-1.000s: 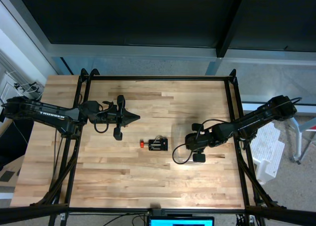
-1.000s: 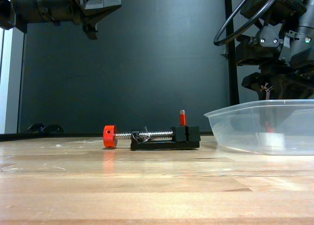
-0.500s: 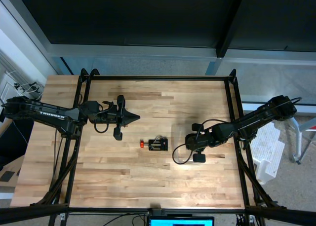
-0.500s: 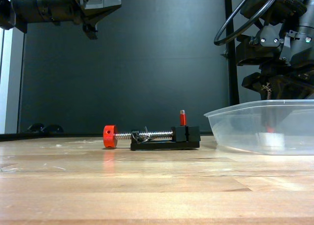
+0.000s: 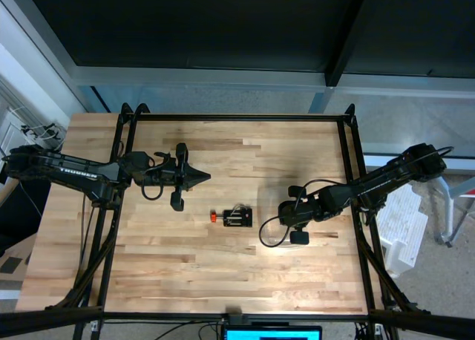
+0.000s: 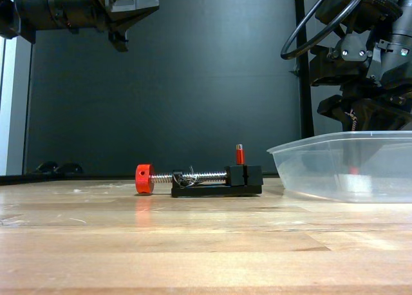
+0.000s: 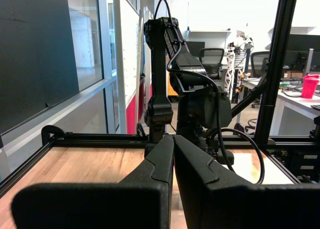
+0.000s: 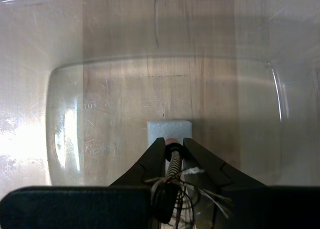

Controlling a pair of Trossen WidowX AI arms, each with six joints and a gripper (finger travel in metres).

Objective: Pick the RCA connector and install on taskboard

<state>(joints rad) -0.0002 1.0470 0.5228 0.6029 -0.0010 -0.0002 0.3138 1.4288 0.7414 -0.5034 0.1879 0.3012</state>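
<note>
Directly above the taskboard (image 5: 236,218) the air is open; only its upright red peg (image 6: 239,154) and the red knob (image 6: 144,178) at its left end stick out. Left of and in front of the taskboard, the table (image 5: 185,280) lies bare. The left gripper (image 5: 206,177) hangs high, up and left of the taskboard, fingers pressed together. Near the taskboard's right, the clear tray (image 6: 309,172) walls off a level approach. The right gripper (image 8: 173,140) reaches down inside it, clamped on a coiled stem (image 8: 173,164).

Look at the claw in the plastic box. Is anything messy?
Yes. Thin frayed wires splay loosely off the coiled spring pinched in the right gripper, inside the clear tray just over the RCA connector. The left gripper hangs shut, high above the table.
</note>
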